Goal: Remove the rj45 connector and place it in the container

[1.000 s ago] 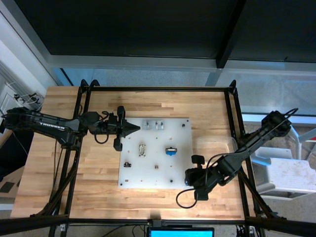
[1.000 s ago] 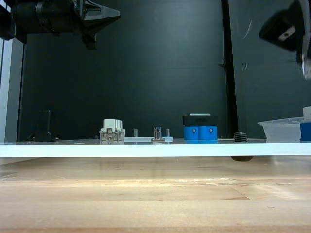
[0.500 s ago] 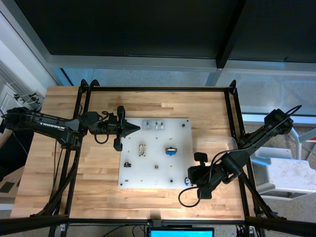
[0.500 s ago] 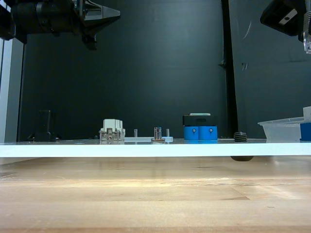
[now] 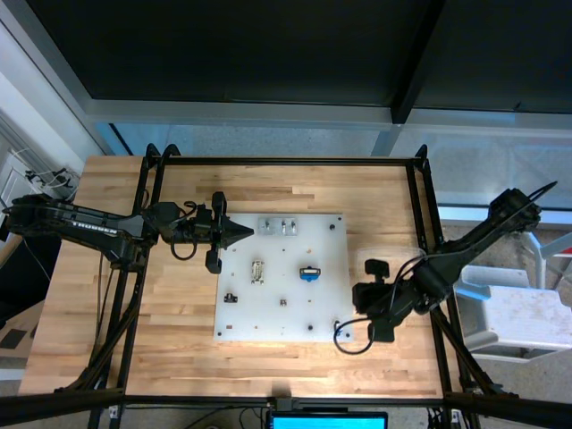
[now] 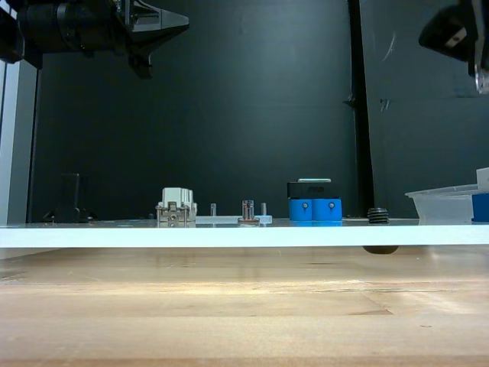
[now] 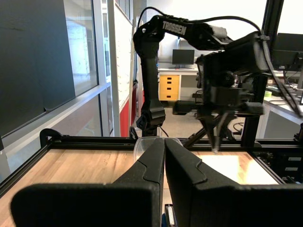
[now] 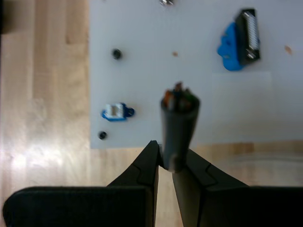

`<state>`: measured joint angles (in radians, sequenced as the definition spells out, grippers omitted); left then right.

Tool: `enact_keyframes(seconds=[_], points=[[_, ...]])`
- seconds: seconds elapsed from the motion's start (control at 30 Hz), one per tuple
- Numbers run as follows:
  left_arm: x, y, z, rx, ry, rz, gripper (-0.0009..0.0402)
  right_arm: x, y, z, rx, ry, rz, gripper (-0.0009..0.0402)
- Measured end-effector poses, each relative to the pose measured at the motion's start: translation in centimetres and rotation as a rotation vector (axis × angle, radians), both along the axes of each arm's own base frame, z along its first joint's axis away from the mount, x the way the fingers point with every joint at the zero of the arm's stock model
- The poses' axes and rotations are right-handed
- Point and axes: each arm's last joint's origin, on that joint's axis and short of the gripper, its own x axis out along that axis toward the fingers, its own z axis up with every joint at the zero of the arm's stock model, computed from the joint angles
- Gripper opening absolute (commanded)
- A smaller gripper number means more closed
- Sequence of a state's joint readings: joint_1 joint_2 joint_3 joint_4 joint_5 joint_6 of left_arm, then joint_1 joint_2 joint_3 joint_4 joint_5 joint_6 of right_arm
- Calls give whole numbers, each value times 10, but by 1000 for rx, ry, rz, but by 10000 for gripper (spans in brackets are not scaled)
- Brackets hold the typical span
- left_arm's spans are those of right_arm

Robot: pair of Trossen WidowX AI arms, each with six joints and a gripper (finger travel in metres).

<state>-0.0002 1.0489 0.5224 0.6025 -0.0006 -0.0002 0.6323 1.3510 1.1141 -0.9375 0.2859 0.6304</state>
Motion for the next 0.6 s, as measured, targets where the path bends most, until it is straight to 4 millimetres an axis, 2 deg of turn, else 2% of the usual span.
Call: enact_keyframes(seconds=[0.43,0.6], points=[[0,0,0,0,0,0,0,-42,-51,-11,-9,59,-81,0],[0,0,0,0,0,0,0,-62,-68,-22,-7,91,-109,0]])
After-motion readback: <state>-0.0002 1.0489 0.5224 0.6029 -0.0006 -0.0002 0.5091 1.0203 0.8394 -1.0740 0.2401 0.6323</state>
